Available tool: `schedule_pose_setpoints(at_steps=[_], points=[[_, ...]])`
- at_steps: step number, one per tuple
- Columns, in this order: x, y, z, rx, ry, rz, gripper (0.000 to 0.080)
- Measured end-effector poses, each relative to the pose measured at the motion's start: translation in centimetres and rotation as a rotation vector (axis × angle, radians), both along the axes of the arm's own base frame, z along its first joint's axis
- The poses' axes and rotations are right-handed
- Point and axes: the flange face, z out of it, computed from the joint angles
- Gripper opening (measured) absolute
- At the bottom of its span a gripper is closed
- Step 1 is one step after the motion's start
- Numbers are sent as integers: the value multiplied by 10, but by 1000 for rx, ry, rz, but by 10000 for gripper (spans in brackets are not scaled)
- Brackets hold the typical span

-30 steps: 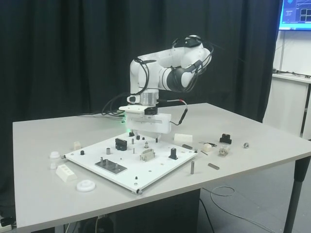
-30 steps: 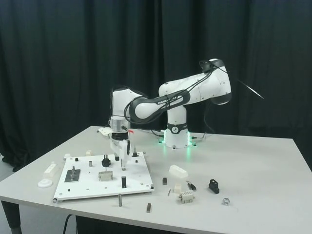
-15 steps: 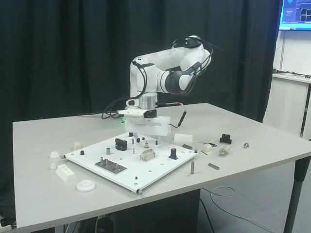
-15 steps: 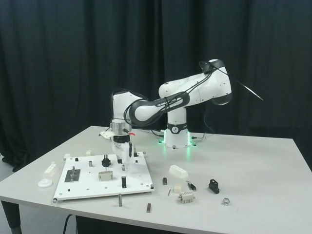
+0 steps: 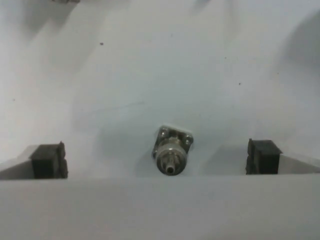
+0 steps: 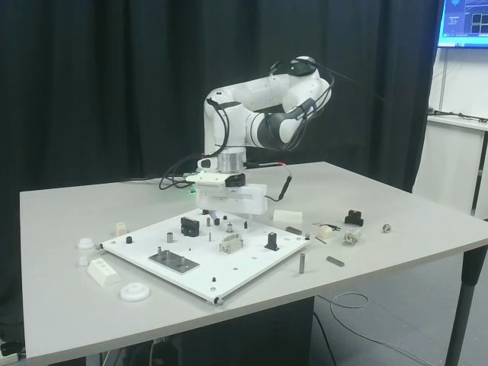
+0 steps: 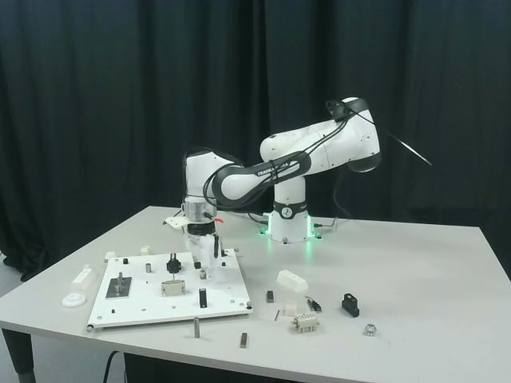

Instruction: Remove BNC.

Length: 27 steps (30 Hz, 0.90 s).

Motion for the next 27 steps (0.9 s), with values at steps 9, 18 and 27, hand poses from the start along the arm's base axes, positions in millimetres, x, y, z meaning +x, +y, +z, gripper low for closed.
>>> schedule_pose_setpoints(at_steps=[9, 18, 27], points=[[0, 0, -1, -8, 5, 8, 800], [0, 1, -3, -17, 11, 14, 800], [0, 1, -2, -31, 17, 18, 800]])
